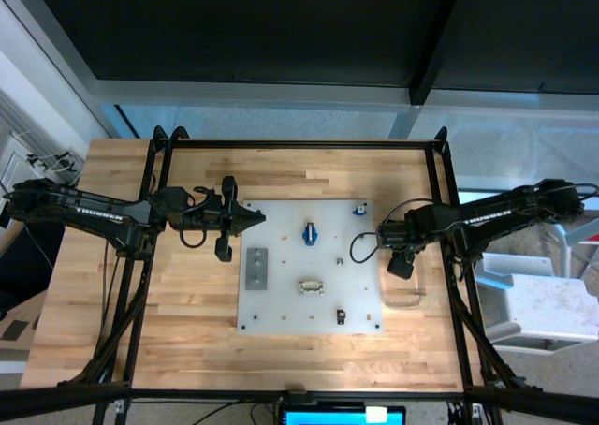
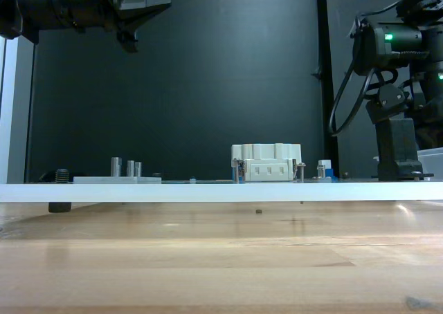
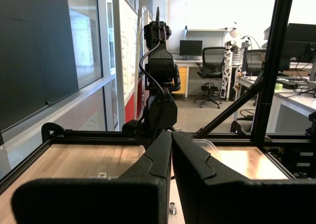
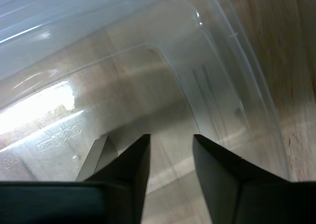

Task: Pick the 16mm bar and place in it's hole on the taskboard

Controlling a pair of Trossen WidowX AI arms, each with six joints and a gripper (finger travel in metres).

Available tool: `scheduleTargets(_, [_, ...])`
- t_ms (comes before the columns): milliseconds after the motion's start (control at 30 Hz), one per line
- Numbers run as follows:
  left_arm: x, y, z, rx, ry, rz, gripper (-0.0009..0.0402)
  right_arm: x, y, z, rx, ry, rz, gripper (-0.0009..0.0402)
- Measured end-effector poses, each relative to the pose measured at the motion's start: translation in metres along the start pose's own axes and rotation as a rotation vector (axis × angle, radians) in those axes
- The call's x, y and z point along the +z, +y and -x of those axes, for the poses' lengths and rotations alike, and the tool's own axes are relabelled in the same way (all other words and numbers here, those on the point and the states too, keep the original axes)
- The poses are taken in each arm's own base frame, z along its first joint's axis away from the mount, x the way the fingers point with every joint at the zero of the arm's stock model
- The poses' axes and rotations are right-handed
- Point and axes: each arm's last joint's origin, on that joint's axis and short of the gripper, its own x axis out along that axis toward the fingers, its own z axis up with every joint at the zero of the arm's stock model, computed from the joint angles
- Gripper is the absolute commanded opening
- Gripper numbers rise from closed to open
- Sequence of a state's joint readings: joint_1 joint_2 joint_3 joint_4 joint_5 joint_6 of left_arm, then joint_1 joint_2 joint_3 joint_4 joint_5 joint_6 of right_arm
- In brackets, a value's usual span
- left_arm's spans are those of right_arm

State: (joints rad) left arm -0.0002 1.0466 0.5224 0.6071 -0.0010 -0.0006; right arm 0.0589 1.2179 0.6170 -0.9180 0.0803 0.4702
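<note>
A grey metal bar (image 4: 98, 156), likely the 16mm bar, lies free in the clear plastic tray (image 4: 232, 81). It rests just outside one finger of my right gripper (image 4: 170, 146) and is partly hidden by that finger. The right gripper is open, low inside the tray (image 1: 404, 299), with nothing between its fingers. From above, the right gripper (image 1: 401, 267) sits just off the white taskboard's (image 1: 309, 313) right edge. My left gripper (image 1: 251, 217) hovers high over the board's left edge, shut and empty, fingertips together (image 3: 171, 135). The grey block (image 1: 255, 268) with holes sits on the board's left side.
Three short pegs (image 2: 129, 167) stand on the grey block (image 2: 116, 180). A white connector (image 2: 266, 162) and a blue part (image 1: 310, 232) sit mid-board. Black frame rails (image 1: 299, 145) border the table. The right arm (image 3: 159, 86) faces the left wrist camera.
</note>
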Motion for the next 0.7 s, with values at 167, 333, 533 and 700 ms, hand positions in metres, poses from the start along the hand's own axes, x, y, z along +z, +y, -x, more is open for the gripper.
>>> scheduleTargets(167, [0.0000, 0.0000, 0.0000, 0.000, 0.000, 0.000, 0.0000, 0.0019, -0.0002, -0.0004, 0.010, -0.009, -0.003, -0.0005])
scheduleTargets(333, [0.0000, 0.0000, 0.0000, 0.000, 0.000, 0.000, 0.0000, 0.0022, -0.0004, -0.0005, 0.010, -0.011, 0.002, 0.0002])
scheduleTargets(533, [0.0000, 0.0000, 0.0000, 0.000, 0.000, 0.000, 0.0000, 0.0023, -0.0005, -0.0005, 0.010, -0.011, 0.002, -0.0001])
scheduleTargets(700, [0.0000, 0.0000, 0.0000, 0.000, 0.000, 0.000, 0.0000, 0.0023, -0.0005, -0.0005, 0.011, -0.011, 0.002, 0.0000])
